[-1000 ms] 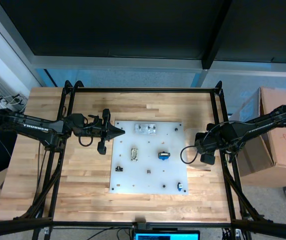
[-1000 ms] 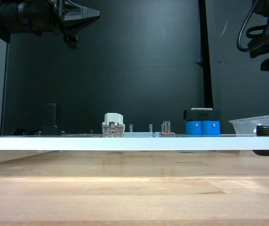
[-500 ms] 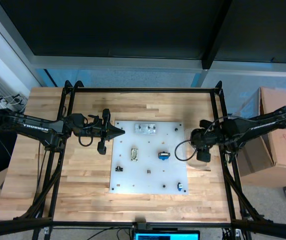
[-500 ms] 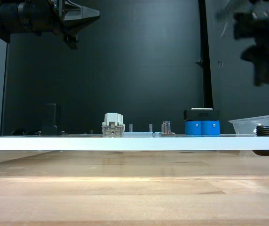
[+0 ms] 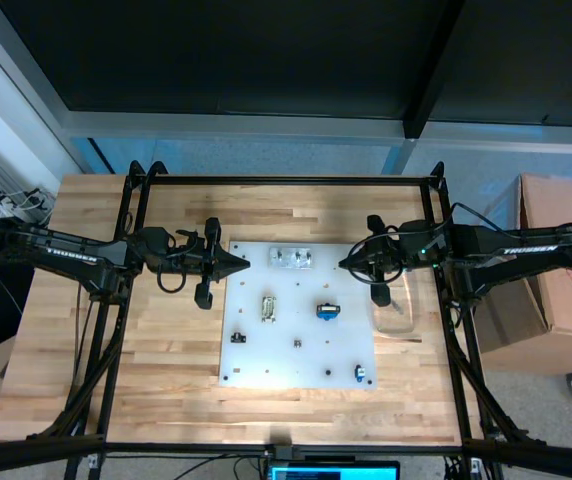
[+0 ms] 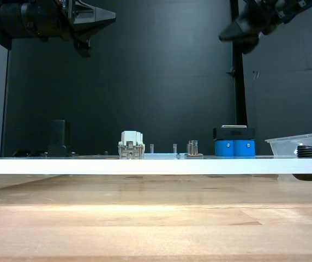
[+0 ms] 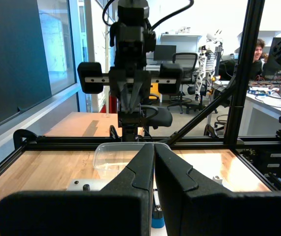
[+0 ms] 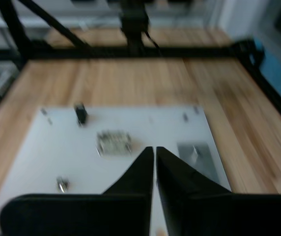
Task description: Remove the RJ45 connector from the taskboard and place in the container
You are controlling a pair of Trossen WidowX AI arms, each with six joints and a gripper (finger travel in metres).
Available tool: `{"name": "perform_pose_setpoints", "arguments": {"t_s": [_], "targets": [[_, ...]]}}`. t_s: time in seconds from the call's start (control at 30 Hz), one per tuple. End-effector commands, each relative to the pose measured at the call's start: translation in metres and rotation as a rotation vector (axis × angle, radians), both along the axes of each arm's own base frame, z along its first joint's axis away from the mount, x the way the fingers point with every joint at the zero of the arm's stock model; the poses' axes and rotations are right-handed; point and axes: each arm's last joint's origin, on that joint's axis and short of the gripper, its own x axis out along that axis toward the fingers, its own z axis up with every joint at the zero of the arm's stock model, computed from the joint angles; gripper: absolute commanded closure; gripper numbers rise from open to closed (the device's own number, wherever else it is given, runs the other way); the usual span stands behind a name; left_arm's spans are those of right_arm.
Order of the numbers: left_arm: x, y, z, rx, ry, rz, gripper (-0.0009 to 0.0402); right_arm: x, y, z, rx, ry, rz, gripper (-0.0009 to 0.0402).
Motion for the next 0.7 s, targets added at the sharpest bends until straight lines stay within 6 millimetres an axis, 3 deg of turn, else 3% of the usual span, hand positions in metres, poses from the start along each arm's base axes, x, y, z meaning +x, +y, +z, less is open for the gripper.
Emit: {"name": "perform_pose_setpoints", "arguments": {"t_s": [0.03, 0.23, 0.7], "targets": [[0.0, 0.0, 0.0, 0.0, 0.0, 0.0, 0.0393, 0.006, -0.001, 0.0, 0.008, -0.151, 0.005, 0.0388], [0.0, 0.0, 0.0, 0.0, 0.0, 0.0, 0.0393, 0.008, -0.006, -0.012, 0.015, -0.334, -0.007, 0.0394], [0.0, 0.0, 0.0, 0.0, 0.0, 0.0, 0.0393, 0.005, -0.012, -0.029, 0.051, -0.426, 0.046, 0.0393]]}}
